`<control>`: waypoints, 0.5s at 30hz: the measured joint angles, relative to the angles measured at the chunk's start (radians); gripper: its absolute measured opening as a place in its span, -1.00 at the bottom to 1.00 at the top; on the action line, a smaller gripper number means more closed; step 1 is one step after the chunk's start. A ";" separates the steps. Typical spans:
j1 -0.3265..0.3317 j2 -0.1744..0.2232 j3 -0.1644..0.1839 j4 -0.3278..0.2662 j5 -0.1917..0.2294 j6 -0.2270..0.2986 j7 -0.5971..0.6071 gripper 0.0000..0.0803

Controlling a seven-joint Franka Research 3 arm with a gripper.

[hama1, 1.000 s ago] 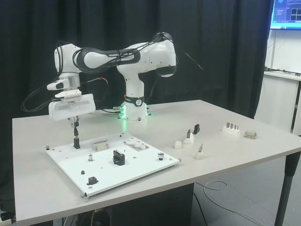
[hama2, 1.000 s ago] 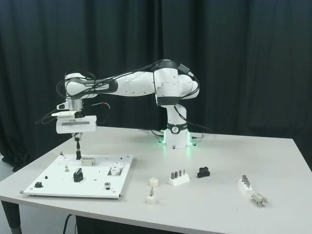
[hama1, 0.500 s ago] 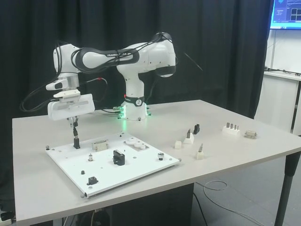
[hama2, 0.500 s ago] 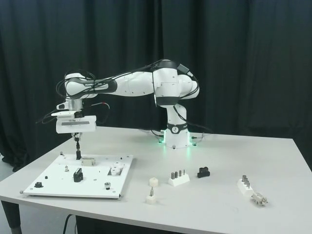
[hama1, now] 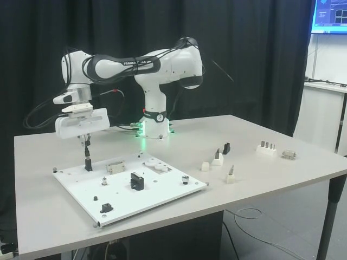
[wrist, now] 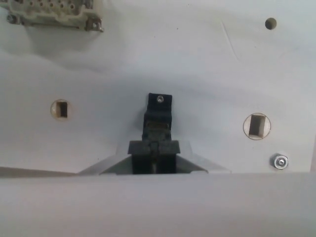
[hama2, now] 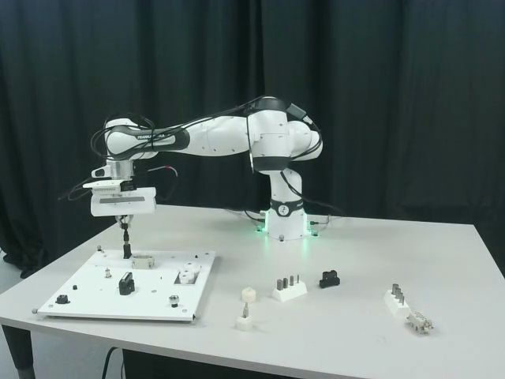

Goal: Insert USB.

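On the near part of the grey surface [hama1: 49,216] lies the white board [hama1: 157,197], with a small black block [hama1: 106,207] at its near edge and a larger black fixture [hama1: 135,181] at the board's middle. Loose white holders [hama1: 216,160] sit at about 3 o'clock from the board, well apart from it. Toward 10 o'clock on the board, the gripper [hama1: 86,147] hangs over the black socket block [hama1: 88,164]. In the wrist view its fingers [wrist: 140,148] are pinched on the black USB plug [wrist: 157,123], which points down at that block; contact between the two cannot be told. Beyond stands the arm's base [hama1: 154,122], glowing green.
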 joint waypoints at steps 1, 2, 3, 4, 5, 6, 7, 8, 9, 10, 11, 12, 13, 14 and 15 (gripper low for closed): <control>0.000 0.000 0.000 0.000 0.000 -0.002 0.000 -0.94; 0.001 0.000 0.000 0.000 0.000 -0.004 0.000 -0.94; 0.001 0.000 0.001 0.000 0.001 -0.006 0.000 -0.94; 0.001 0.000 0.001 0.000 0.001 -0.008 0.000 -0.94; 0.002 0.000 0.002 0.000 0.001 -0.009 0.000 -0.94; 0.002 0.000 0.003 0.000 0.001 -0.010 0.000 -0.94; 0.002 0.000 0.003 0.000 0.001 -0.011 0.000 -0.94; 0.003 0.000 0.003 0.000 0.001 -0.011 0.000 -0.94; 0.003 0.000 0.003 0.000 0.001 -0.012 0.000 -0.94; 0.003 0.000 0.003 0.000 0.001 -0.012 0.000 -0.94; 0.004 0.000 0.003 0.000 0.001 -0.013 0.000 -0.94; 0.004 0.000 0.003 0.000 0.001 -0.013 0.000 -0.94; 0.004 0.000 0.003 0.000 0.001 -0.014 0.000 -0.94; 0.005 0.000 0.003 0.000 0.001 -0.014 0.000 -0.94; 0.005 0.000 0.003 0.000 0.001 -0.015 0.000 -0.94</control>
